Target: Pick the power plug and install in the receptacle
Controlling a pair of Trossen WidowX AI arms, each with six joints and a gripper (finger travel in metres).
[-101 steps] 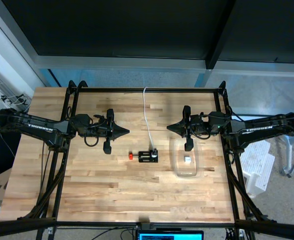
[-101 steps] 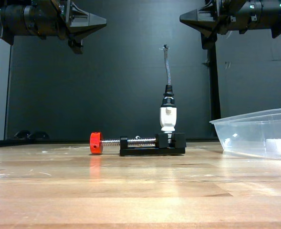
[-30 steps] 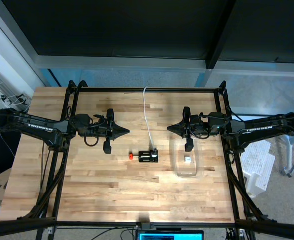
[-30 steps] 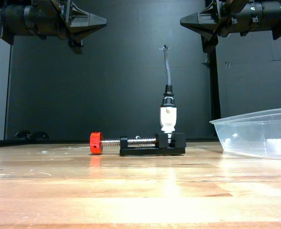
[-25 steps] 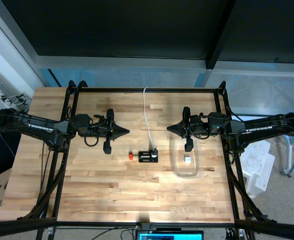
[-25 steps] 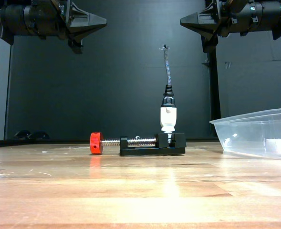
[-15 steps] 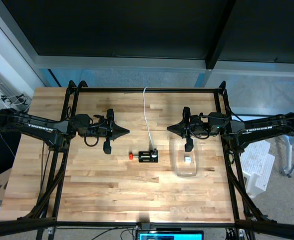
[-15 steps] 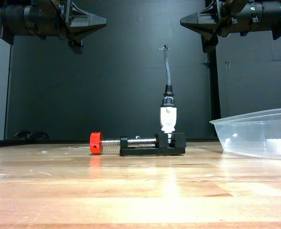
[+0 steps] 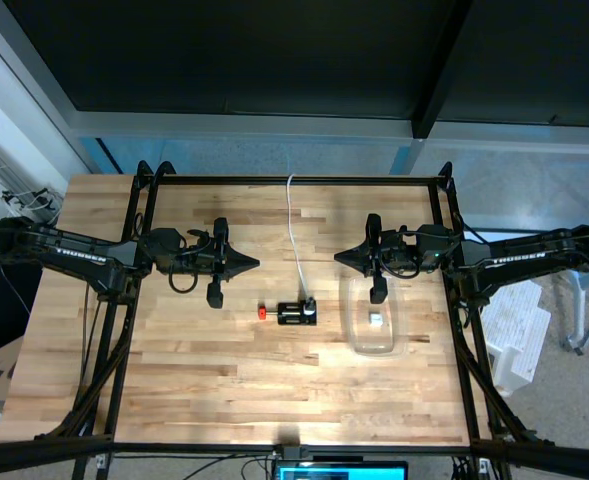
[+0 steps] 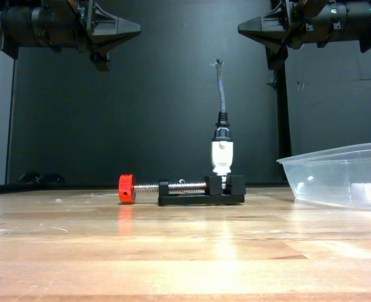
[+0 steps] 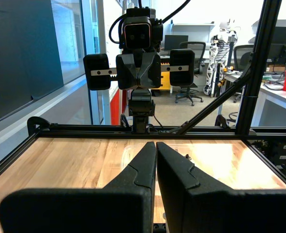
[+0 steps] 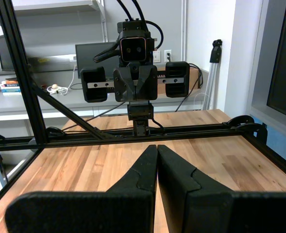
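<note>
The receptacle [image 9: 310, 303] is a white socket body [image 10: 222, 155] standing upright in a black vise [image 10: 201, 190] with an orange-red knob [image 9: 261, 313], mid-table. Its white cord [image 9: 294, 225] runs to the far edge. The power plug is out of view. My left gripper [image 9: 257, 264] hovers high to the left of the vise, shut and empty [image 11: 156, 143]. Opposite it, my right gripper [image 9: 336, 256] hangs high to the right, also shut and empty [image 12: 157, 146]. In the low view both tips [image 10: 138, 26] [image 10: 240, 26] point inward, well above the receptacle.
A clear plastic tray [image 9: 386, 342] sits right of the vise, below the right gripper, and holds a small white cube-like piece [image 9: 375, 319]. Its wall [image 10: 336, 173] shows at the low view's right. A black frame [image 9: 294, 181] borders the wooden table.
</note>
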